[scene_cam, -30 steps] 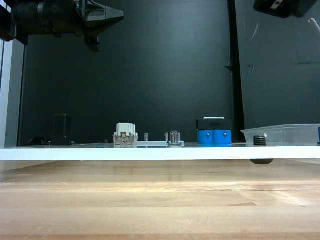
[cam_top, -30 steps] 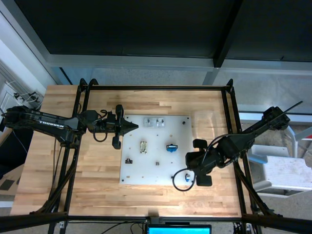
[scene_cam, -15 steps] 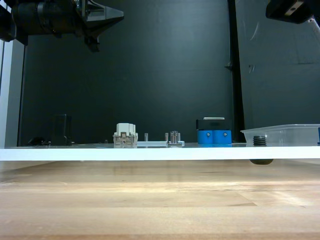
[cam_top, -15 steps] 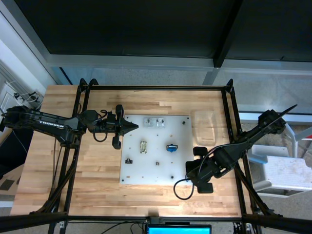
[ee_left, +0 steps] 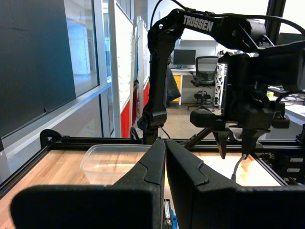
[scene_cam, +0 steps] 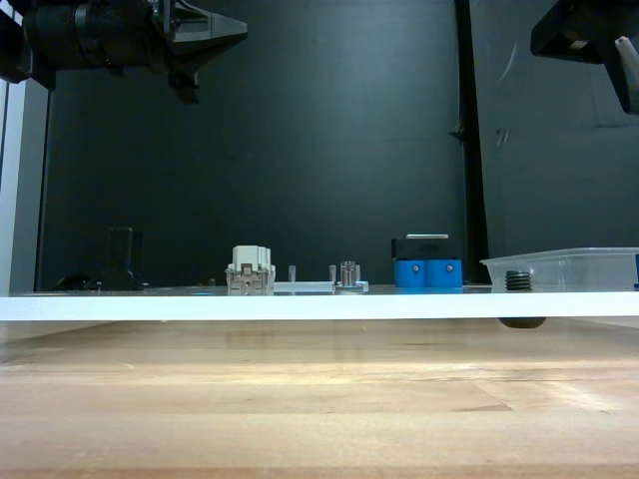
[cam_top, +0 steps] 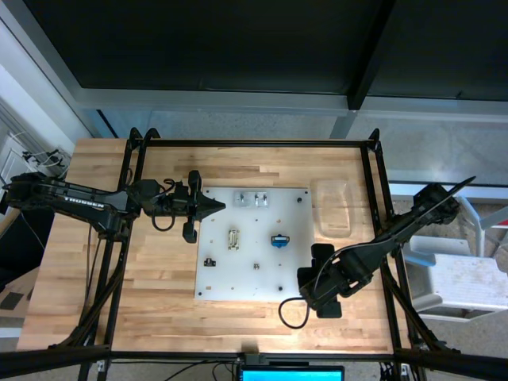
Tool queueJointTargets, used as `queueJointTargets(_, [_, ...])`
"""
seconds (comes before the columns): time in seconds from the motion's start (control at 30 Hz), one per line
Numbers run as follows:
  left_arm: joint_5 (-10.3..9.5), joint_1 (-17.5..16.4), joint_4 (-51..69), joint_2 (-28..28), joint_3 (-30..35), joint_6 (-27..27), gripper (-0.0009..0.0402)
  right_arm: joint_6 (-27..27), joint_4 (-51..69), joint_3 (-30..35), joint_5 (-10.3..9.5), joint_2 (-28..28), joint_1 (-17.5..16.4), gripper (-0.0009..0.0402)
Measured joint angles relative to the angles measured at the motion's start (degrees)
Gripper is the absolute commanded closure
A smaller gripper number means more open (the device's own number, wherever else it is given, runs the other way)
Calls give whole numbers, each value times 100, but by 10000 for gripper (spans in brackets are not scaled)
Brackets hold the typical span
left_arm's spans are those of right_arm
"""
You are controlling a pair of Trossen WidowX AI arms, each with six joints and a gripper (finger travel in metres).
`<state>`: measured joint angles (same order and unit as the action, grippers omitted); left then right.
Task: Remove the rj45 connector and place it in the container
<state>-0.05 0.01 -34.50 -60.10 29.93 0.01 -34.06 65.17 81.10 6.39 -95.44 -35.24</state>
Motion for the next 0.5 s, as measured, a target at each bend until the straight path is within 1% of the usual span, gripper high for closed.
queueJointTargets(0.5, [2,0,-2,0,0,2,392,48,-476,-245,4,-358,2,185])
